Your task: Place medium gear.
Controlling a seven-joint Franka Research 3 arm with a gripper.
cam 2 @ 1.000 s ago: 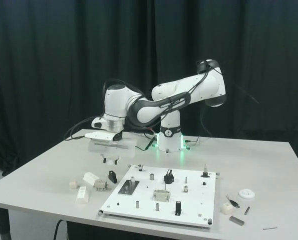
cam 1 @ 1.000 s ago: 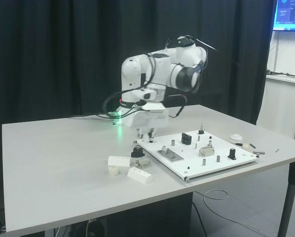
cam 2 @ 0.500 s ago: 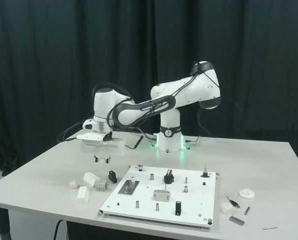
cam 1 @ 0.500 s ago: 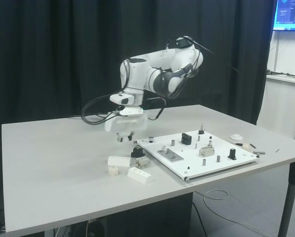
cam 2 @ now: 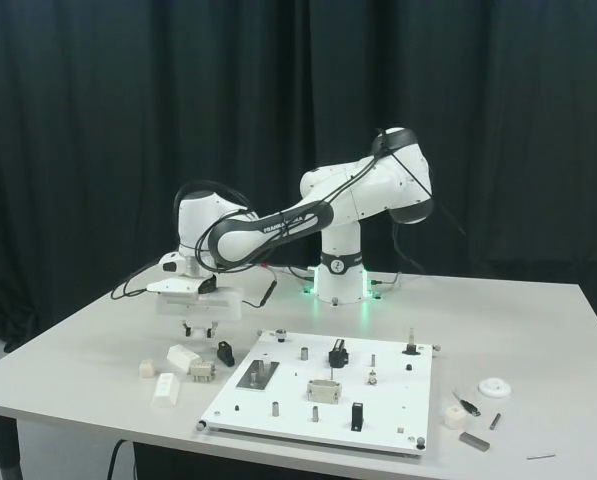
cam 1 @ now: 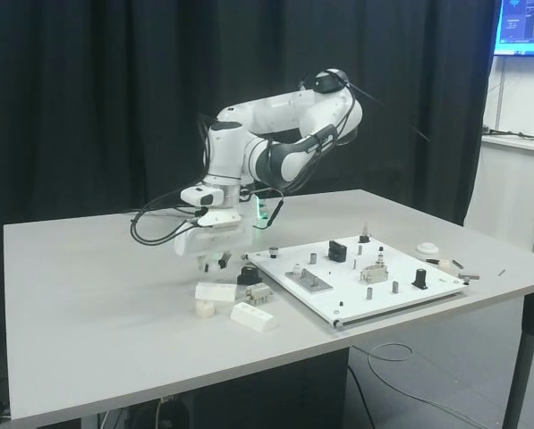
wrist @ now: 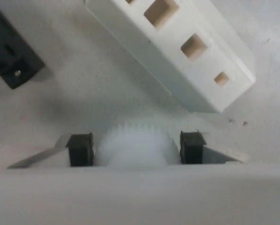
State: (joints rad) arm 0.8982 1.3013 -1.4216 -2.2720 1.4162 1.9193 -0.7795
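Between the two black fingertips of the gripper (wrist: 136, 148), in the wrist view, sat the medium gear (wrist: 135, 149), white and toothed, with a pad clamped against each side of it. Below it lay one white block with square holes (wrist: 177, 51), its long axis running slantwise across the table (wrist: 97, 89), and one black part (wrist: 11, 58) well apart from that block. The gear was thus already in the fingers, so the next move turned, by my judgement, on carrying it away from these loose parts toward the board.

From the first room view the gripper (cam 1: 215, 260) hung low over the table (cam 1: 88, 295), just above a cluster near the board's left corner: three white blocks (cam 1: 216, 291), one small grey connector (cam 1: 260, 291) and one black part (cam 1: 249, 276). One white assembly board (cam 1: 356, 281) lay toward the table's front right, its pegs and fixtures too small to count surely. The gear itself was too small to make out here.

From the second room view the gripper (cam 2: 199, 327) stood above the same cluster, off the board's (cam 2: 323, 395) left edge. Near the table's right front corner lay one white gear (cam 2: 494, 387), one white block (cam 2: 454, 416) and a few small dark pieces.
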